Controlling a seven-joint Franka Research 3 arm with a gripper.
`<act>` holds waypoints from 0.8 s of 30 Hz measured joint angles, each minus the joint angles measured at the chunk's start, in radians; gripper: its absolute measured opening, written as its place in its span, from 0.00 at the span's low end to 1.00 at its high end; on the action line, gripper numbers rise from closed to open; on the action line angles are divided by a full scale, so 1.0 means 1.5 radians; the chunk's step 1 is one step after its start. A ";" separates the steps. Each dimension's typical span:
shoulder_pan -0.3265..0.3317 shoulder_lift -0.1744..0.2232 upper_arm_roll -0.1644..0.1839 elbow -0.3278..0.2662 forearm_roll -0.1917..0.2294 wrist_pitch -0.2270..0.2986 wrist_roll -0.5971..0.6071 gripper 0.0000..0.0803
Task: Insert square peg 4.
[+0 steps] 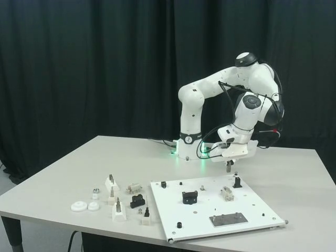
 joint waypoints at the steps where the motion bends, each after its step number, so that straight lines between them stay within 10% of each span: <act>1: 0.000 0.000 0.001 -0.001 0.002 0.002 0.001 0.19; 24: -0.005 0.000 0.032 -0.004 0.019 0.040 0.008 0.19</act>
